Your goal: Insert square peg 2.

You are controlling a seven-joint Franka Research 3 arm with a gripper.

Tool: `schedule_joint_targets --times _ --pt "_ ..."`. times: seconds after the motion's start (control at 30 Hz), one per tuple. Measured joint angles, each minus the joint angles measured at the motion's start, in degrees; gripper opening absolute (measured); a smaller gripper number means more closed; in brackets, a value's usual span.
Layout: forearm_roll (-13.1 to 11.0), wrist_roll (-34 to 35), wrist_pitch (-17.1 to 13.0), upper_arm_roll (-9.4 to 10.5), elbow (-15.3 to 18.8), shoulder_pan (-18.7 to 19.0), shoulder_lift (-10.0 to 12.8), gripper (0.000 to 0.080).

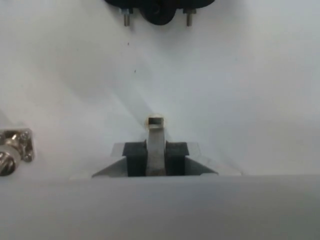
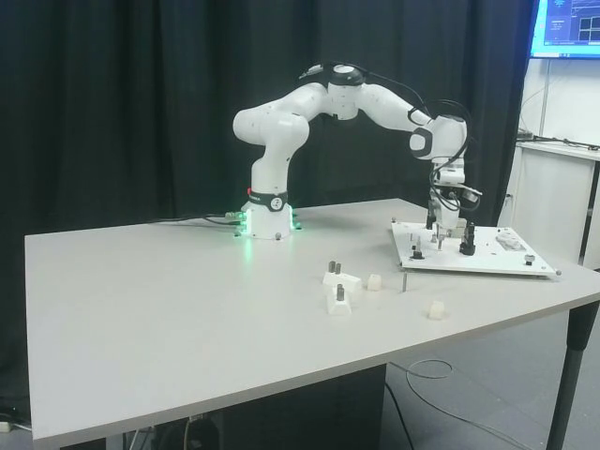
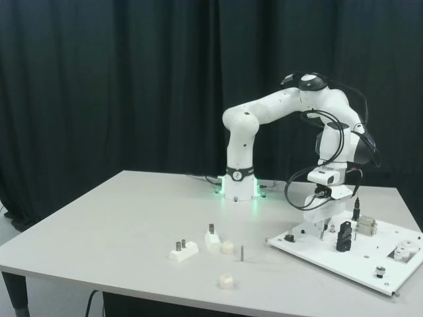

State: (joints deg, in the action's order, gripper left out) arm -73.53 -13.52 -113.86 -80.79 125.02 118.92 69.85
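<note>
In the wrist view my gripper is shut on a grey square peg, with a black pad on each side of it. The peg points down at the white board. Its hollow square tip is at or just above the board's surface; I cannot tell which. From the room cameras, the gripper hangs upright over the board near the edge closest to the arm's base. The peg shows as a thin stub below the fingers.
A black fixture with two screws and a metal connector are on the board. A black block stands beside the gripper. Off the board on the grey table lie white holders with pegs, small white pieces and an upright pin.
</note>
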Motion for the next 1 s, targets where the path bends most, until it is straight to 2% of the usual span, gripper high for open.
schedule_joint_targets --times 1.0 --pt "-0.7 0.0 -2.0 0.87 0.6 0.2 -0.5 0.0075"
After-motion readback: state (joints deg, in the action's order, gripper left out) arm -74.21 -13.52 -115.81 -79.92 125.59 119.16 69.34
